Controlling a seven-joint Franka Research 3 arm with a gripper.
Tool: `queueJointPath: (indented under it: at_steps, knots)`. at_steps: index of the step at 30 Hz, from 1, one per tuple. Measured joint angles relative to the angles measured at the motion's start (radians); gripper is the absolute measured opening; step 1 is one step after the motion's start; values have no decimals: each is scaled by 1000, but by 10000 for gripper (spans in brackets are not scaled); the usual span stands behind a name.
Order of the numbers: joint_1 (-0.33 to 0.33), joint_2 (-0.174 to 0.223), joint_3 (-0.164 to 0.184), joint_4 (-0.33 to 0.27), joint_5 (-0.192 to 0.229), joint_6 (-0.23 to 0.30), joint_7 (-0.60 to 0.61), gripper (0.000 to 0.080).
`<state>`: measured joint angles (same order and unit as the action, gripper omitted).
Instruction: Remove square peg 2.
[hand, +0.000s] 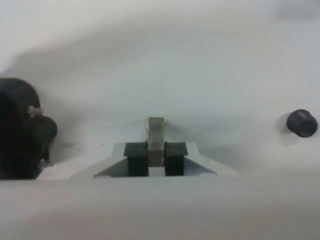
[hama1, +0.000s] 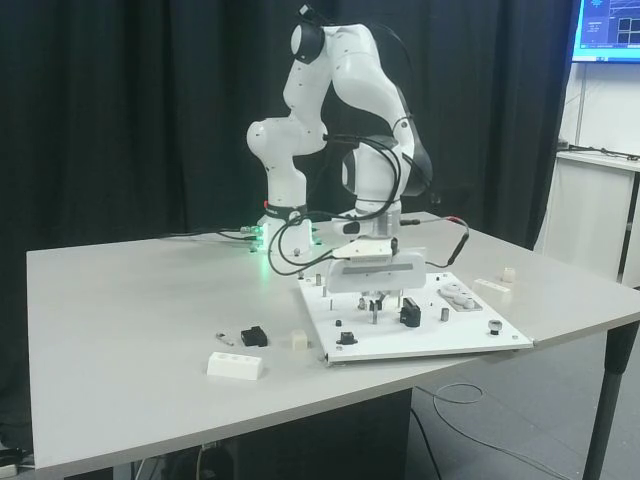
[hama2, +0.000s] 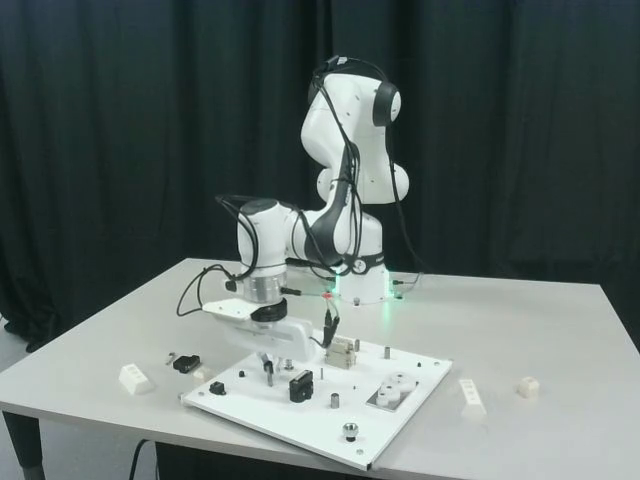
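On the white board (hama1: 420, 335) near the front right part of the grey surface (hama1: 130, 300), the white Franka arm (hama1: 345, 90) bends down so that its claw (hand: 155, 159) hangs low over the board's middle. The wrist view shows the two black finger pads (hand: 135, 158) clenched on a small grey square peg (hand: 155, 140), one pad on each side of it, with the peg's top standing out beyond the fingertips. From the room views the peg's lower end is too small to tell whether it touches the board or hangs just above it.

Also on the board, a black fixture block (hama1: 409, 314) stands just right of the claw in the first room view, a white block with round holes (hama1: 457, 297) lies further right, and a small black knob (hand: 302, 123) sits apart from the peg. A large black round part (hand: 20, 129) shows at the other side of the wrist view.

Off the board, on the surface to the left in the first room view, lie a white rectangular block (hama1: 235, 366), a small black part (hama1: 254, 336) and a small white cube (hama1: 299, 340). To the far right of the board lie another white piece (hama1: 490, 285) and a small cube (hama1: 509, 274). Green light glows at the arm's base (hama1: 262, 243).
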<state>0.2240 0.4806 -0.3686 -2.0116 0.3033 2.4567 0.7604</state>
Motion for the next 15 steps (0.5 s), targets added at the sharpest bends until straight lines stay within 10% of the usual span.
queueJointPath:
  at_steps: [15]
  knots:
    - [1,-63,-24,9,-43,-93,0,65]
